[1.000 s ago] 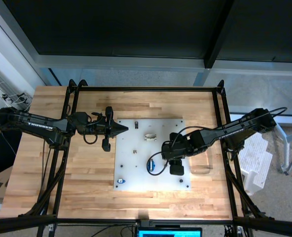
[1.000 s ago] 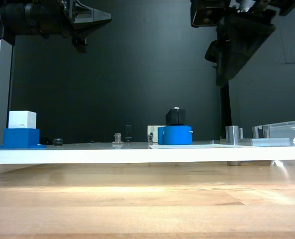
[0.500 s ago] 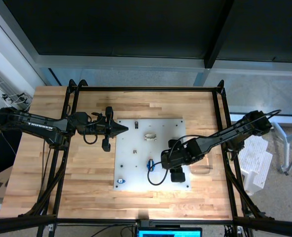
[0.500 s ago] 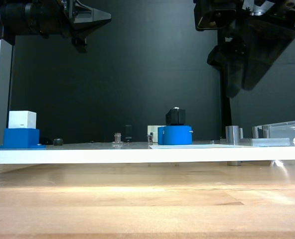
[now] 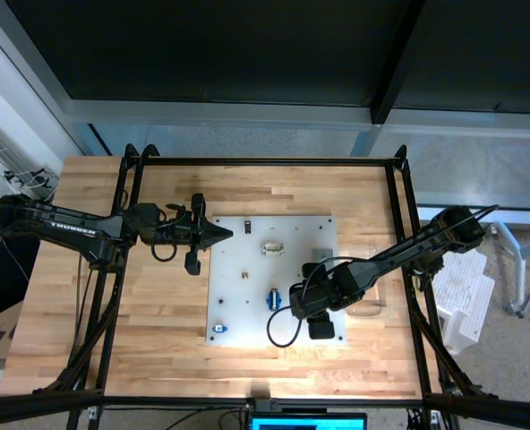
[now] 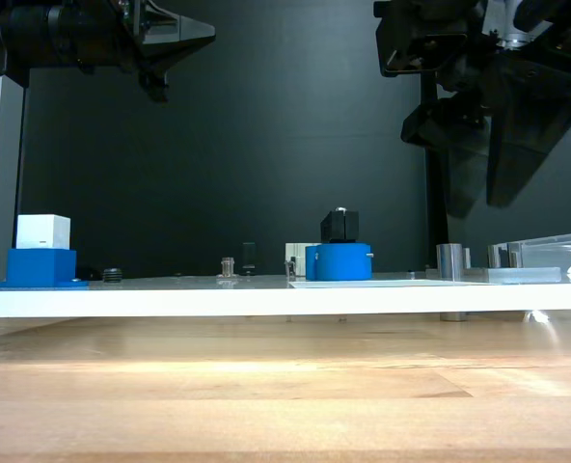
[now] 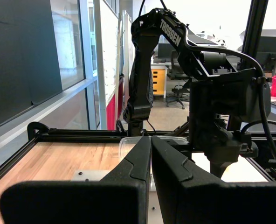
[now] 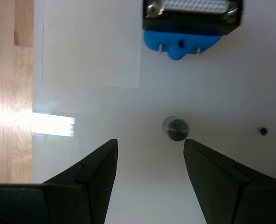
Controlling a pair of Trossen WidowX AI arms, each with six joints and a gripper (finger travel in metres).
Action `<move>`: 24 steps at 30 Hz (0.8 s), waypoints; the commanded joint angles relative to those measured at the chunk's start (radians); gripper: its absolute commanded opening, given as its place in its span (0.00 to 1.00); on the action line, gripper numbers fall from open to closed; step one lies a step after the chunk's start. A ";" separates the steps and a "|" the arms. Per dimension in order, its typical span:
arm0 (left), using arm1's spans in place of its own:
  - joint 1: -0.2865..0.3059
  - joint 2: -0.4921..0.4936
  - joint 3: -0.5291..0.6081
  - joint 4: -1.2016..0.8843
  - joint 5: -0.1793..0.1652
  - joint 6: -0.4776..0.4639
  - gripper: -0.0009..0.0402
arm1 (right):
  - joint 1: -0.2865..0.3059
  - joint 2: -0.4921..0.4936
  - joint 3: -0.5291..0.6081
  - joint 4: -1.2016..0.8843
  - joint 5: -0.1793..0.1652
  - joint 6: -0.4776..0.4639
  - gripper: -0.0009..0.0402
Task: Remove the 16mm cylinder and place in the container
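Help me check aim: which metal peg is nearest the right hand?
The 16mm cylinder below the open right hand, beside the blue connector; left hand hovers shut at board's left edge.

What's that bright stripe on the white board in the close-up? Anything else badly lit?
Right wrist view: glare on the white board beside the open right gripper, hanging over the 16mm cylinder. Low view: the near tabletop is blurred. Left wrist view: the shut left gripper, parked at the board's left edge, is dark against a washed-out room.

White board (image 5: pixel 238 305) on wooden table (image 5: pixel 158 358); blue connector (image 5: pixel 273 298) mid-board; white cube (image 6: pixel 42 231) atop blue block (image 6: pixel 40 267).
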 commanded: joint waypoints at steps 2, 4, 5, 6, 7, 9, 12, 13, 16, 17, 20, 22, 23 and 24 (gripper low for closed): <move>0.000 0.000 0.000 0.000 0.000 0.000 0.02 | 0.003 0.004 -0.001 0.011 0.001 0.001 0.50; 0.000 0.000 0.000 0.000 0.000 0.000 0.02 | 0.004 0.011 -0.001 0.014 0.001 0.001 0.50; 0.000 0.000 0.000 0.000 0.000 0.000 0.02 | 0.005 0.018 -0.001 0.018 0.000 0.001 0.50; 0.000 0.000 0.000 0.000 0.000 0.000 0.02 | 0.005 0.023 -0.001 0.022 0.000 0.001 0.50; 0.000 0.000 0.000 0.000 0.000 0.000 0.02 | 0.006 0.027 -0.001 0.025 -0.001 0.001 0.50; 0.000 0.000 0.000 0.000 0.000 0.000 0.02 | 0.008 0.038 -0.001 0.032 -0.001 0.001 0.50; 0.000 0.000 0.000 0.000 0.000 0.000 0.02 | 0.011 0.051 -0.001 0.039 -0.002 0.001 0.50; 0.000 0.000 0.000 0.000 0.000 0.000 0.02 | 0.012 0.053 -0.001 0.042 -0.002 0.001 0.50; 0.000 0.000 0.000 0.000 0.000 0.000 0.02 | 0.013 0.060 -0.001 0.048 -0.001 0.001 0.50; 0.000 0.000 0.000 0.000 0.000 0.000 0.02 | 0.013 0.060 -0.001 0.050 -0.001 0.001 0.50; 0.000 0.000 0.000 0.000 0.000 0.000 0.02 | 0.014 0.067 -0.001 0.054 -0.001 0.001 0.50; 0.000 0.000 0.000 0.000 0.000 0.000 0.02 | 0.014 0.067 -0.001 0.055 -0.001 0.001 0.50; 0.000 0.000 0.000 0.000 0.000 0.000 0.02 | 0.015 0.067 -0.002 0.055 0.000 0.001 0.50; 0.000 0.000 0.000 0.000 0.000 0.000 0.02 | 0.015 0.067 -0.001 0.055 0.000 0.001 0.50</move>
